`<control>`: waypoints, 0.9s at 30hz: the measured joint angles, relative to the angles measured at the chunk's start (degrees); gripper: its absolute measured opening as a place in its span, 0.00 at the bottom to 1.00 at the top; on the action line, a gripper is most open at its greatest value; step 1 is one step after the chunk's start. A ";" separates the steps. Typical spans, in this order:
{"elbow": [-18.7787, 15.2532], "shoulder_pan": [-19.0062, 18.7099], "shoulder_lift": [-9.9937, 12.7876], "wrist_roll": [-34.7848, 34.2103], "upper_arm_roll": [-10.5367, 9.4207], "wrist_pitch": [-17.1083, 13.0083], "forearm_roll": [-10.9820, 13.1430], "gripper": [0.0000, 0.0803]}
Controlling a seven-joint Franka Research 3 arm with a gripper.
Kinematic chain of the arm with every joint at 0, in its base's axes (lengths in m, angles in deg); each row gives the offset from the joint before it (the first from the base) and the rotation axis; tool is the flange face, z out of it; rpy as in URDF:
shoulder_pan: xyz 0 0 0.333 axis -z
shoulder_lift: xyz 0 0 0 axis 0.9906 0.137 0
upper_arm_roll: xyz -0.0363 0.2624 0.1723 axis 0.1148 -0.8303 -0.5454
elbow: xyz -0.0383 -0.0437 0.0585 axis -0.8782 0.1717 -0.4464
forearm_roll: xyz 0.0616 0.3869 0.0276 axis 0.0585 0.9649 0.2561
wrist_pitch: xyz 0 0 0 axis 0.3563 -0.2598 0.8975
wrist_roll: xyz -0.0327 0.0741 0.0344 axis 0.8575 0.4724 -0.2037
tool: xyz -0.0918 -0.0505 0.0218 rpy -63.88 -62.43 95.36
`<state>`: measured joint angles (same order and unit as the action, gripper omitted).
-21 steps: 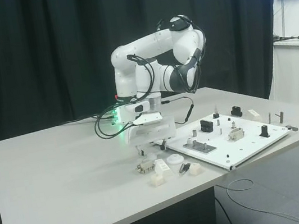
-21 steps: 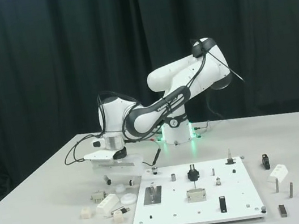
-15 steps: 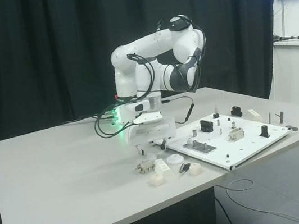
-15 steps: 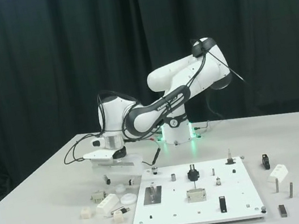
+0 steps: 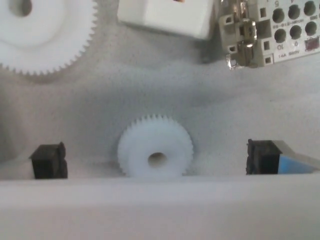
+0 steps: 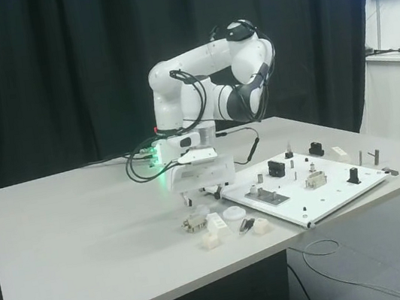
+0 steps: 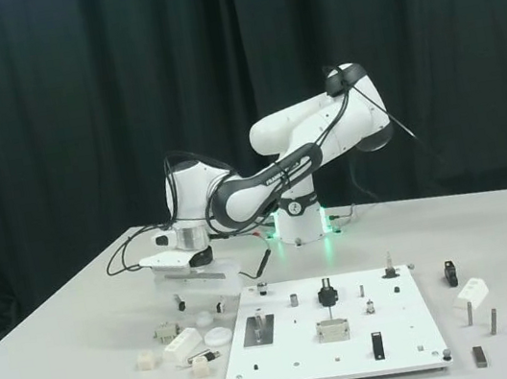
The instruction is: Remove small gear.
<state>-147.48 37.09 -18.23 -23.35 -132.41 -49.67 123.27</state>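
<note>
While your gripper (image 5: 155,162) hangs with fingers spread wide and empty, the small gear (image 5: 155,146) lies flat on the grey table (image 5: 150,90), directly below and midway between the fingertips (image 5: 48,161). Your wrist points straight down just left of the white board (image 7: 335,327).

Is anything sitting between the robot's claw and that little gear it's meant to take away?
Nothing visible does. In the wrist view the small gear lies flat on the grey table, in the open gap between the two black fingertips. The big gear, white block and connector all lie off to the side.
</note>
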 joint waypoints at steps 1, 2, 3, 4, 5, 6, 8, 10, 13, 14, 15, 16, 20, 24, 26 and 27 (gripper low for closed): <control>0.00 0.00 0.00 0.00 0.03 0.00 0.00 1.00; 0.00 0.00 0.00 0.00 0.06 0.00 0.00 1.00; 0.00 0.00 0.00 0.00 0.09 0.00 0.00 1.00; 0.00 0.00 0.00 0.00 0.13 0.00 0.00 1.00; 0.00 0.00 0.00 0.00 0.15 0.00 0.00 1.00; 0.00 0.00 0.00 0.00 0.19 0.00 0.00 1.00; 0.00 0.00 0.00 0.00 0.27 0.00 -0.01 1.00; 0.00 0.00 0.01 0.00 0.35 0.00 -0.01 1.00; 0.02 0.00 0.13 -0.01 0.50 0.01 -0.01 1.00; 0.03 0.00 0.19 -0.02 0.57 0.04 -0.01 1.00; 0.05 -0.02 0.26 -0.02 0.65 0.14 -0.01 1.00; 0.07 -0.05 0.32 -0.02 0.77 0.31 -0.01 1.00; 0.17 -0.39 0.43 -0.02 1.51 1.77 -0.03 1.00; 0.36 -1.02 0.45 -0.18 2.62 3.99 -0.05 1.00; 0.55 -1.39 0.49 -0.39 3.18 5.06 -0.06 1.00; 0.67 -1.61 0.52 -0.59 3.45 5.58 -0.07 1.00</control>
<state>-146.81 35.47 -17.71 -23.95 -128.95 -44.09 123.20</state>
